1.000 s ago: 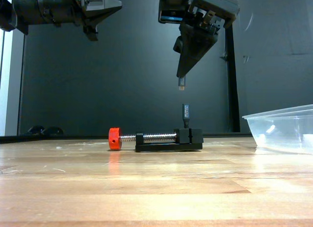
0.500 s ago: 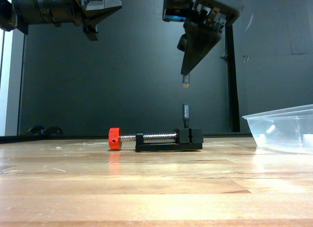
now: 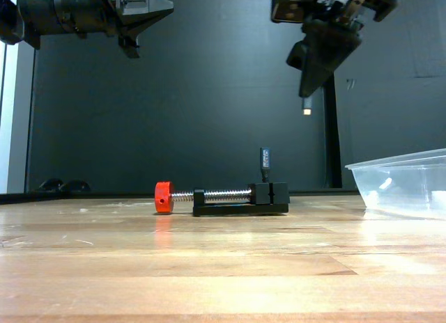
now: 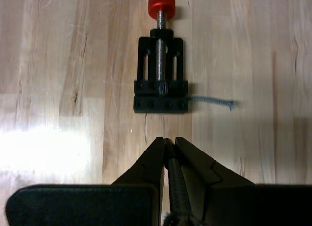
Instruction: Remove the USB-C connector from taskboard and place in the container
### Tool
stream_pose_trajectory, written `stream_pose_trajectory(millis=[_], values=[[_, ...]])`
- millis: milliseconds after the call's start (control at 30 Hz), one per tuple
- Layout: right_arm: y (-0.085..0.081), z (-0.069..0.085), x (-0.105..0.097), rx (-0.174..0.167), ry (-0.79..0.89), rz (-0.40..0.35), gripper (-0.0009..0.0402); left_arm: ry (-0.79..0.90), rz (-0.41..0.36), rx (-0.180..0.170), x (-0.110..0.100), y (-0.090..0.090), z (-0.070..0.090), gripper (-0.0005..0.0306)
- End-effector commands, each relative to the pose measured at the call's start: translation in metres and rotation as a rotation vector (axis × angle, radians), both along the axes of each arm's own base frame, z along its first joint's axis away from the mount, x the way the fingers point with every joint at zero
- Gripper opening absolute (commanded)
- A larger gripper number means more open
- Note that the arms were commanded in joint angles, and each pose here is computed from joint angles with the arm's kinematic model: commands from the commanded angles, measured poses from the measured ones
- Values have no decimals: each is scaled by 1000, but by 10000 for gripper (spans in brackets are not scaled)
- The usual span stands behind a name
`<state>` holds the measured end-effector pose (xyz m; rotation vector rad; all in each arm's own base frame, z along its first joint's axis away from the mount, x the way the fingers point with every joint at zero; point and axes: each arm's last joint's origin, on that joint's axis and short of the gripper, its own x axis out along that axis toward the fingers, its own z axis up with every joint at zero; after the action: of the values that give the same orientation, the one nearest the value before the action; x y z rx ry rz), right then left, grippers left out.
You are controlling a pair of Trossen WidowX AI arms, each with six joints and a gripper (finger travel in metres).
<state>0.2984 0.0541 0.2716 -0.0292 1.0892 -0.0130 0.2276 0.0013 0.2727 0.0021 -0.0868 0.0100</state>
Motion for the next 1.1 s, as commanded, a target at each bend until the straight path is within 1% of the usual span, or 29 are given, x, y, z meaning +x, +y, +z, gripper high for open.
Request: stream_pose_trajectory(millis=[33, 300, 467, 633, 867, 1100], values=[[1, -2, -12, 3, 3, 4, 0, 0, 0, 0, 0, 0, 0, 0], [3, -8, -42, 8, 25, 16, 0, 0, 0, 0, 0, 0, 0, 0], [3, -13, -60, 9, 65, 8, 0, 0, 0, 0, 0, 0, 0, 0], [1, -17, -75, 19, 69, -5, 0, 0, 0, 0, 0, 0, 0, 0], [-3, -28, -96, 20, 103, -25, 0, 0, 0, 0, 0, 0, 0, 0], [-7, -44, -110, 9, 140, -25, 0, 0, 0, 0, 0, 0, 0, 0]])
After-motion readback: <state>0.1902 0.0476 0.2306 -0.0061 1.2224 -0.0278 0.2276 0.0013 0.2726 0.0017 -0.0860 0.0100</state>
